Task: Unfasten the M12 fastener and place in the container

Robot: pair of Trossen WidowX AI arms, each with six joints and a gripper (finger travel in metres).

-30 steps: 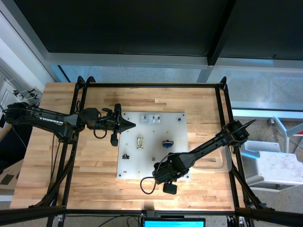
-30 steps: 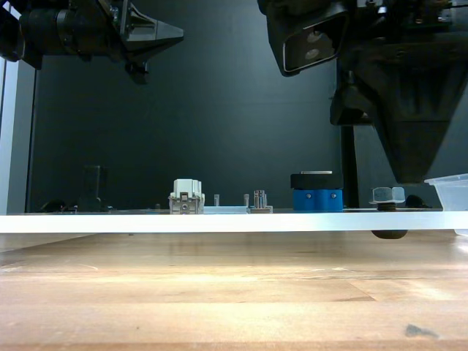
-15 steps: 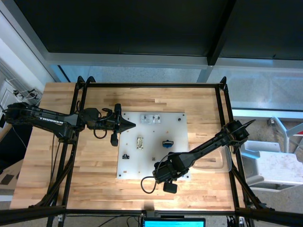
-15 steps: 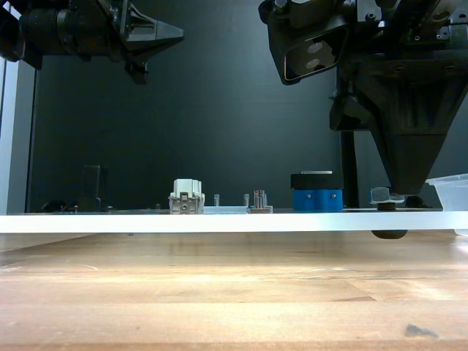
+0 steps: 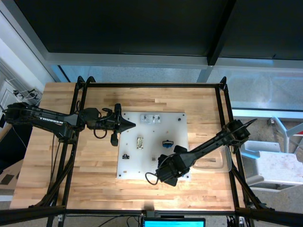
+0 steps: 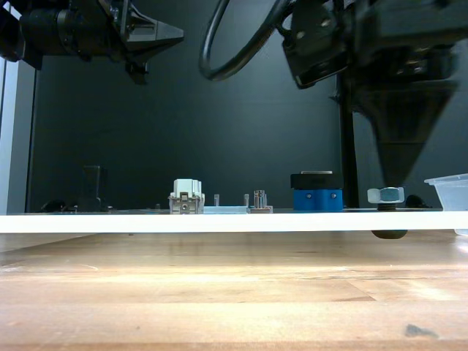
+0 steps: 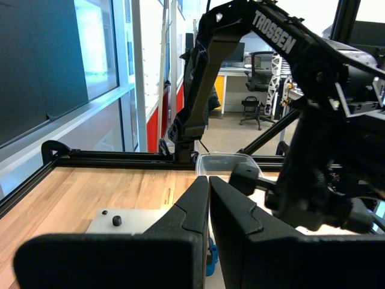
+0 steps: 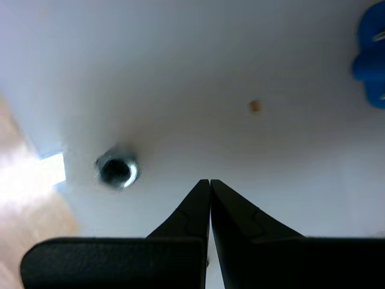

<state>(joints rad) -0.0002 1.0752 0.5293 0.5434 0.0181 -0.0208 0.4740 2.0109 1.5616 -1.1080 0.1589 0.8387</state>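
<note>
One M12 fastener (image 6: 385,195), a small silver nut, is sitting on its stud (image 6: 385,208) at the near right edge of the white board (image 5: 142,163). Its threads are standing upright, so its axis is running straight up toward the right end effector (image 6: 398,175). That end effector is hanging just above it, pointing straight down. The nut is lying a little below the tips and slightly toward the left arm's side of them, not dead under them. The right arm's own camera is showing the same offset: the nut is resting on the board to one side of the tips, not between them. Both fingers (image 8: 192,214) are pressing together into a single point and are gripping nothing. To my eye the coming move is hinging on that small sideways gap. The tips are going to need to part and centre over the stud's upright axis before they can close around the nut and turn it.

The container (image 5: 218,164) is sitting on the bench (image 5: 94,189) on the end effector's outer side, beside the board's right edge. I am seeing no nut in the part that shows. The left end effector (image 5: 129,125) is hovering well apart, over the board's far left edge, with its fingers closed on nothing. The right arm is plainly the nearer one for this job.
</note>
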